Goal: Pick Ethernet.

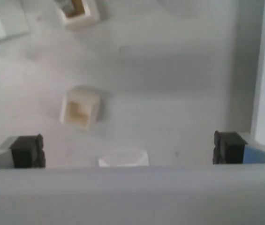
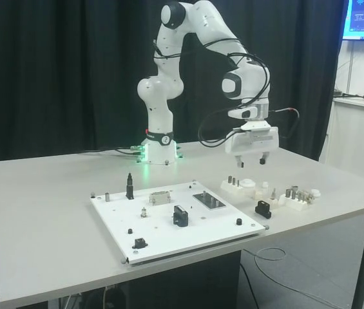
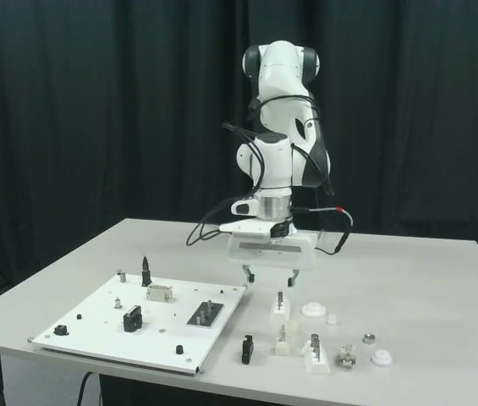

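Small black plastic Ethernet plug [image 3: 247,348], so judged, is seen upright on the grey table [image 3: 425,279] beside the white board [image 3: 95,326], at 6 o'clock from the empty, wide-spread white two-finger gripper [image 3: 270,277]; judged light and rigid, best pinched across flat sides.

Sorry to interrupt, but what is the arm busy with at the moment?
The white robot arm holds its open gripper above the grey table, over a row of small white part holders beside the white assembly board. It grasps nothing yet; the pick has not begun.
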Motion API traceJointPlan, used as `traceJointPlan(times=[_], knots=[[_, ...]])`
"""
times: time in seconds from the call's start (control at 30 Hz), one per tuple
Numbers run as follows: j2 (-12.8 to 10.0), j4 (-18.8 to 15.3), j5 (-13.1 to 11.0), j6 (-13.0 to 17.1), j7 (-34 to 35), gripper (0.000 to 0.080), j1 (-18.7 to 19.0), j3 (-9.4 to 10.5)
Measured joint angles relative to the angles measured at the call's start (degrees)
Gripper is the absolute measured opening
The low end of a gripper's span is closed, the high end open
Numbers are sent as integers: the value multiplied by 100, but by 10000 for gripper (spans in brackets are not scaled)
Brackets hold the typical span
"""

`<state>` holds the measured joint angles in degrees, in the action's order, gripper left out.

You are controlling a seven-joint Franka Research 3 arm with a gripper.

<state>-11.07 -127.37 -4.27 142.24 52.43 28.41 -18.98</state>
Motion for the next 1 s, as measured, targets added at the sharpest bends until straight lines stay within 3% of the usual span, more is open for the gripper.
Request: traceJointPlan(times=[0.2,0.47,1.0], knots=[[-209,159,-189,188,42,800,0,36],[-651,662,-416,187,41,800,-2,130],[-1408,1714,-426,-510,-328,800,-4,178]])
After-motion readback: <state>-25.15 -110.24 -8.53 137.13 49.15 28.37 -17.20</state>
